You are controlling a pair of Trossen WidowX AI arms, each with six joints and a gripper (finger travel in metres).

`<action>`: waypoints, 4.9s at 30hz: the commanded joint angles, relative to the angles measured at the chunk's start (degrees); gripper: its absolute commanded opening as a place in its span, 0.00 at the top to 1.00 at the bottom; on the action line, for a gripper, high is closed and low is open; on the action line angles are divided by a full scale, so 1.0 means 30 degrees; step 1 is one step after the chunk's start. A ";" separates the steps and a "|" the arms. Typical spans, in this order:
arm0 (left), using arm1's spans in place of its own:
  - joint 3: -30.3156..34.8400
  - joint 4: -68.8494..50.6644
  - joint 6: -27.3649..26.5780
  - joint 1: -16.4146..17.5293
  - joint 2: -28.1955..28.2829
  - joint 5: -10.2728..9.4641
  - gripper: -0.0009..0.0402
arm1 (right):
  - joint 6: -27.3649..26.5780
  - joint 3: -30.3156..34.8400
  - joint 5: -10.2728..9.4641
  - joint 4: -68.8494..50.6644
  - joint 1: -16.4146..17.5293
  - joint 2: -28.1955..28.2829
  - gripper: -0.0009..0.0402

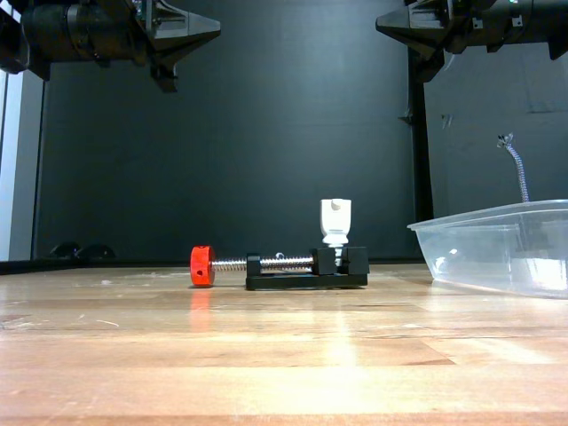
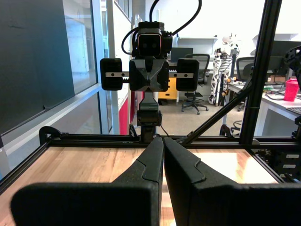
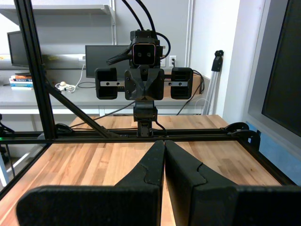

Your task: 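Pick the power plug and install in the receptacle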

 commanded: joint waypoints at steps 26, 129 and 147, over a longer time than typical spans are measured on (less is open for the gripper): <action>0.0007 0.0000 0.0007 0.0000 0.0000 0.0007 0.98 | 0.0007 0.0000 0.0000 0.0000 0.0000 0.0000 0.98; 0.0007 0.0000 0.0007 0.0007 0.0000 0.0007 0.98 | 0.4350 0.5202 0.0000 -2.2178 0.4736 0.8174 0.46; 0.0007 0.0000 0.0007 0.0000 0.0000 0.0007 0.98 | 0.4736 0.4510 0.0015 -2.1026 0.5224 0.9005 0.46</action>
